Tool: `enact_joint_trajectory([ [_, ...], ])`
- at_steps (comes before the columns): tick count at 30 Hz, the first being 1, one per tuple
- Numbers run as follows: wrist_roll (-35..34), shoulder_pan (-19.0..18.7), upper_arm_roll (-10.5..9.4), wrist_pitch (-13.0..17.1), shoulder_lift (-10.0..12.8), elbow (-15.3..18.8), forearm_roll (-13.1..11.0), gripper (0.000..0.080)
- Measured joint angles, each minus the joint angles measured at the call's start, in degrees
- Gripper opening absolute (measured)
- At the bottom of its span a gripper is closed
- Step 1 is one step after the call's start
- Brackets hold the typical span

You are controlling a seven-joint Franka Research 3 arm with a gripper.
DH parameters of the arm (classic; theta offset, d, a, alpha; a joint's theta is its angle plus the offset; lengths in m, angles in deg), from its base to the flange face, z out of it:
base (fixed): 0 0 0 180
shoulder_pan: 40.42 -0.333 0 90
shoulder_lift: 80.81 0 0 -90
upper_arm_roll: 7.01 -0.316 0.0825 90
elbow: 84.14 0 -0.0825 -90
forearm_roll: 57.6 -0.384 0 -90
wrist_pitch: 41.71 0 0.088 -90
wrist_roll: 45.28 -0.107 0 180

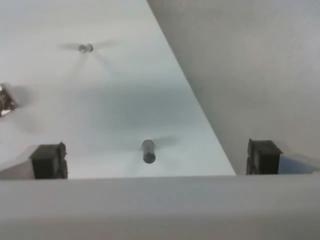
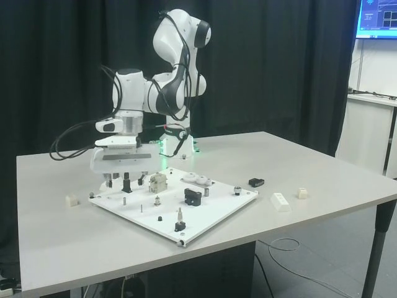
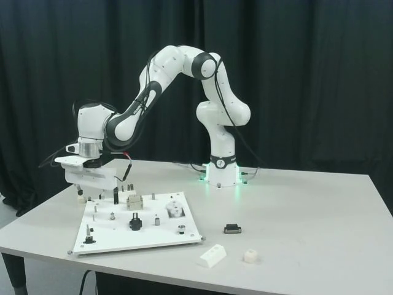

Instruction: Pick square peg 4.

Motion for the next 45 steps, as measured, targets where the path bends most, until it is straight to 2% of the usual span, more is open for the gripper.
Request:
enact_joint_trajectory([
  [22, 0.0, -0.6, 2.65, -4.9, 0.0, -5.5, 0.5, 0.0800],
  [36, -1.4, -0.6, 5.59, -7.9, 0.0, -8.2, 0.5, 0.0800],
  [45, -5.7, -0.6, 8.34, -12.0, -0.1, -9.5, 0.7, 0.0800],
])
